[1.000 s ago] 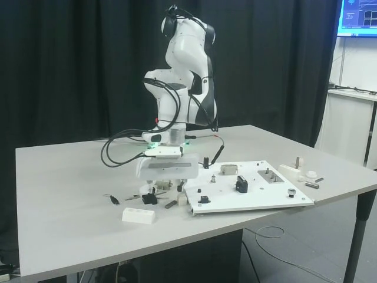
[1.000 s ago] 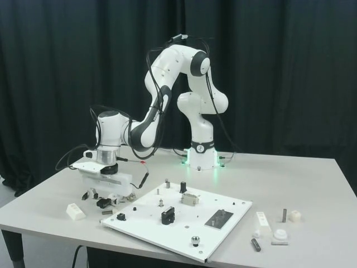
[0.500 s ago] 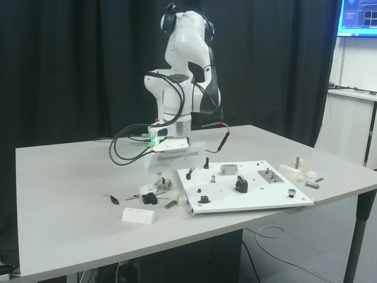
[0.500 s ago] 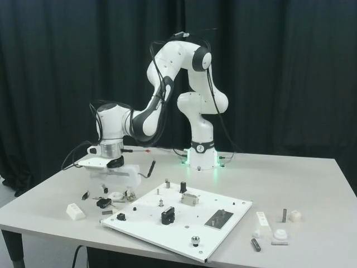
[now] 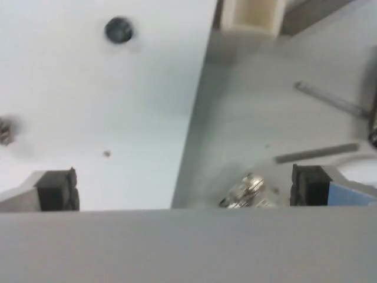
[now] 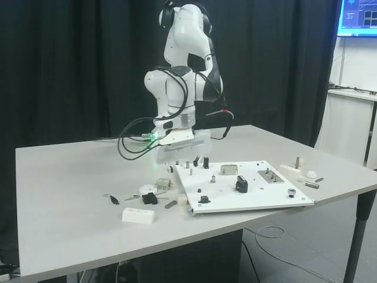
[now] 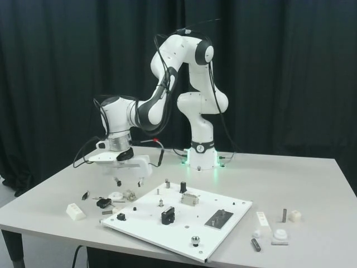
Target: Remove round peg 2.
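Lifted clear of the loose parts it crouched over a second ago, the white arm (image 7: pixel 167 84) has swung its gripper (image 7: pixel 129 182) up and across to the near edge of the white board (image 7: pixel 184 226) — the wrist view shows the gripper (image 5: pixel 182 188) straddling that edge, one black fingertip (image 5: pixel 56 190) over the board and the other over the grey table (image 5: pixel 253 112). The fingers are spread wide with nothing between them.

The flat, smooth board carries small fittings: two black blocks (image 7: pixel 167 215), a grey metal plate (image 7: pixel 218 218), a boxy metal part (image 7: pixel 190 199) and thin upright pegs (image 7: pixel 167 183). Round peg 2 would be among those pegs still standing on the board, well clear of the fingers; which one it is cannot be told.

Beside the board lie the scattered pieces the gripper left behind — a shiny, knobbly metal part (image 5: pixel 247 187), a thin grey rod (image 5: pixel 318 153), a hollow square white block (image 5: pixel 253 13) and a long white block (image 6: pixel 138 215). A green light glows at the wrist (image 6: pixel 152 137).
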`<state>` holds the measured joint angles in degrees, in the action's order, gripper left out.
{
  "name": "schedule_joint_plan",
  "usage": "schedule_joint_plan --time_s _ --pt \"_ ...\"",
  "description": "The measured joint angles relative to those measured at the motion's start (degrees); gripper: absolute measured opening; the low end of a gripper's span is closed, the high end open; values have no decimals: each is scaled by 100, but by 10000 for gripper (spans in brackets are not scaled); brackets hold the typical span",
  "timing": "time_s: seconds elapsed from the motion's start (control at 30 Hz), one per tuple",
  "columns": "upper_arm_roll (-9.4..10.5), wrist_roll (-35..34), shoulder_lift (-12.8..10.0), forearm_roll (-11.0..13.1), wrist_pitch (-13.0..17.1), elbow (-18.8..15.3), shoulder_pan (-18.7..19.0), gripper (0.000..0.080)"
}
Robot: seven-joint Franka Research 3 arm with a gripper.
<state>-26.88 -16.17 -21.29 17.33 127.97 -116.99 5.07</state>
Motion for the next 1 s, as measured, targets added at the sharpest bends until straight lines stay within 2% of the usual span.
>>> schedule_joint_plan --time_s 0.23,0.47,0.73,1.0 --pt "-11 -244 309 -48 -5 -401 151 800" --pt "-19 -652 597 -237 86 -792 307 800" --pt "-21 -1055 824 -378 427 -1245 444 800" --pt "-20 -1204 915 -394 901 -1700 522 800"
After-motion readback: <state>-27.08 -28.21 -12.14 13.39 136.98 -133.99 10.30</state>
